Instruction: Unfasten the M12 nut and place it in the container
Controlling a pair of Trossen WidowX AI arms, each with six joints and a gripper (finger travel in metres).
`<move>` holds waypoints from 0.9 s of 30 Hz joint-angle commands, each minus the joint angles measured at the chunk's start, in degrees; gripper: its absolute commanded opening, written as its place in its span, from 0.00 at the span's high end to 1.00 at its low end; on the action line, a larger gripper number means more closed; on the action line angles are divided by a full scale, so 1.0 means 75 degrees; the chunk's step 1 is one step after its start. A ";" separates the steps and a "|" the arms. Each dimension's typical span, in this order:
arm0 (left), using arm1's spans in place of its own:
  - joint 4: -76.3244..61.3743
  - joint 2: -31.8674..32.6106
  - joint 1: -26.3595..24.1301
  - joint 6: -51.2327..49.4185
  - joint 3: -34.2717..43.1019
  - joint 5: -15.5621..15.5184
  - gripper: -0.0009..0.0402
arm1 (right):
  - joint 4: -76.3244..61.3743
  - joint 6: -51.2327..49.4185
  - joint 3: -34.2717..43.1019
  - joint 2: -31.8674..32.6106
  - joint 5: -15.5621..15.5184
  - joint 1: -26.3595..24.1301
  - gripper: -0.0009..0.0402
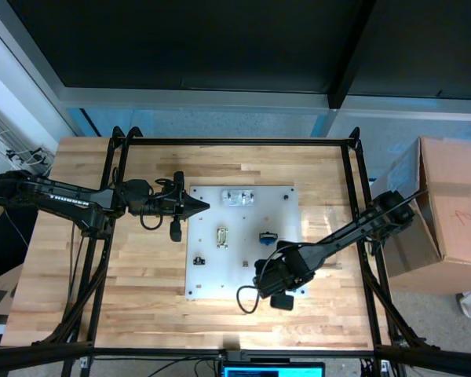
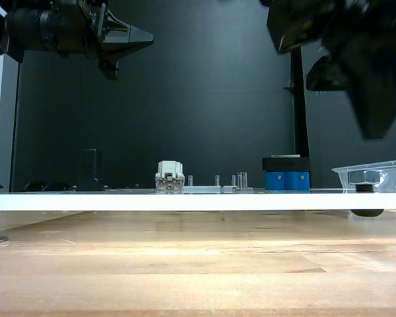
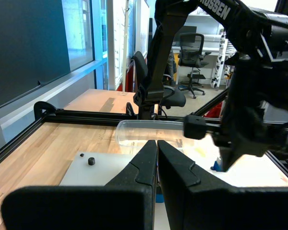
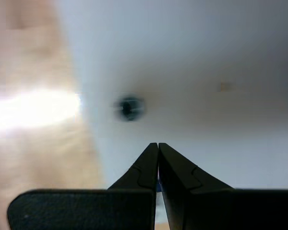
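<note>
The nut [image 2: 364, 176] seems to sit on top of its stud [image 2: 364, 189] near the near right edge of the board [image 1: 220, 267], as the low view shows a silver hex shape directly above the black ribs. That view sets it in front of the clear container [image 2: 391, 173], and in the high view the right arm covers the spot, so I cannot rule out that it lies inside. The right hand [image 4: 158, 146] hangs above that corner, clear of the board, with its fingers pressed together and nothing between them. Its own camera shows only a blurred dark spot [image 4: 129, 108] on the white surface. The left hand [image 1: 204, 206] is closed and empty too, held high over the board's far left side. The main risk, as I judge it, is that the right hand descends with no gap and knocks the top of the nut instead of straddling it. A loosened nut could also slip from a thin grip, roll off the near edge onto the bench [image 1: 141, 298], or catch other fixtures on the way to the container. The bench is pale wood inside a black frame [image 1: 235, 142], with a cardboard box [image 1: 455, 212] beside it and office chairs [image 3: 192, 62] beyond.
</note>
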 commanded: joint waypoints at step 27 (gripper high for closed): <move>0.0003 0.0000 0.0003 0.0003 0.0003 0.0000 0.98 | -0.0828 0.0254 -0.0122 0.0420 0.1218 -0.0006 0.98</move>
